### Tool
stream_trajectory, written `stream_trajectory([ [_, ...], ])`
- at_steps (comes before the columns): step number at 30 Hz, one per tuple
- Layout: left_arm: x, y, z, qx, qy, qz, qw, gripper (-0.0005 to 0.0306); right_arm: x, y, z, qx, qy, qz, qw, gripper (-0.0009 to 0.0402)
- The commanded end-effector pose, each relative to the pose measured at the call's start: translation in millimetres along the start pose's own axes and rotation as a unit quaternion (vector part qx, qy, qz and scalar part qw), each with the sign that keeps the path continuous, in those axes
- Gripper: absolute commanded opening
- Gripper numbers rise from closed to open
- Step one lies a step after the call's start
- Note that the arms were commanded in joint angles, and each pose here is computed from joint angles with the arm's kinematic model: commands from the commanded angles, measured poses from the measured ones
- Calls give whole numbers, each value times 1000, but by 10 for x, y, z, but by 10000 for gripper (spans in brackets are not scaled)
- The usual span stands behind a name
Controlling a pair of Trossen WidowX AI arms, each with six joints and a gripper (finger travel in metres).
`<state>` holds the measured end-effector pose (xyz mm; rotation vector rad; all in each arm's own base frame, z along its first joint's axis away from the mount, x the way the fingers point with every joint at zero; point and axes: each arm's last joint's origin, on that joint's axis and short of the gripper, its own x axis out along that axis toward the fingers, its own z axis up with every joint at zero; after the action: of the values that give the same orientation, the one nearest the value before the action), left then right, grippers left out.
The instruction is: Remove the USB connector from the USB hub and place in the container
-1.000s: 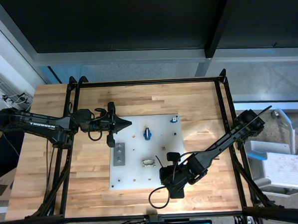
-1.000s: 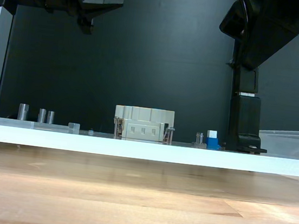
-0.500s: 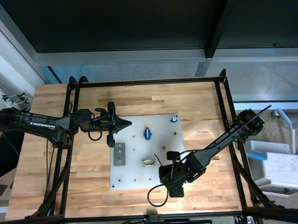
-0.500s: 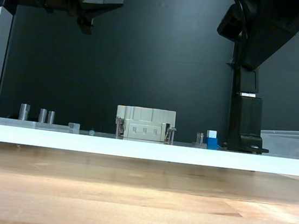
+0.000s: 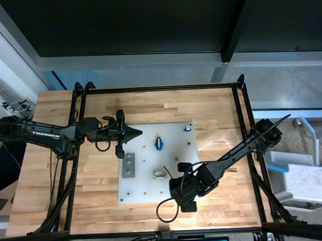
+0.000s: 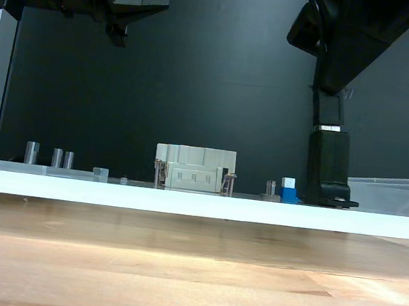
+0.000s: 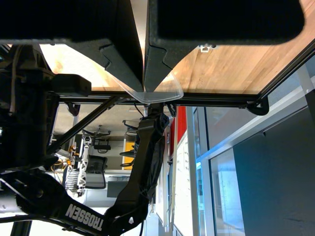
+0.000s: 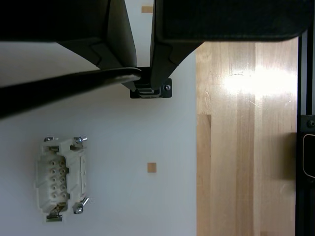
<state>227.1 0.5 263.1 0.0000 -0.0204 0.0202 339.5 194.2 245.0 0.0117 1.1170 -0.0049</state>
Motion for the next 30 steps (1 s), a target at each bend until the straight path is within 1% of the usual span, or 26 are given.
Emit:
stream_trajectory([
  [1, 0, 0, 0, 0, 0, 0, 1000, 1, -1, -4, 18, -1, -2, -4, 1000, 0],
  [6, 0, 0, 0, 0, 0, 0, 1000, 1, -11, -7, 12, 3, 0, -7, 1000, 0],
  [13, 0, 0, 0, 0, 0, 0, 1000, 1, -61, 30, -46, 7, -5, -5, 1000, 0],
  [17, 0, 0, 1, 0, 0, 0, 1000, 1, -87, 53, -100, 12, -12, -1, 1000, 0],
  [19, 0, 1, 0, 0, 0, 0, 1000, 1, -110, 64, -130, 14, -22, -5, 1000, 0],
  [20, 0, 0, 0, 0, 0, 0, 1000, 1, -118, 69, -145, 14, -25, -3, 1000, 0],
  [22, 0, 0, 1, 0, 0, 0, 1000, 1, -139, 75, -171, 16, -33, -7, 999, 0],
  [24, 0, 0, 0, 0, 0, 0, 1000, 1, -164, 82, -209, 17, -41, -3, 999, 0],
  [28, 0, 0, 1, 0, 0, 0, 1000, 1, -160, 73, -304, 29, -58, 11, 998, 0],
  [30, 0, 0, 0, 0, 0, 0, 1000, 1, -154, 65, -343, 30, -60, 14, 998, 0],
])
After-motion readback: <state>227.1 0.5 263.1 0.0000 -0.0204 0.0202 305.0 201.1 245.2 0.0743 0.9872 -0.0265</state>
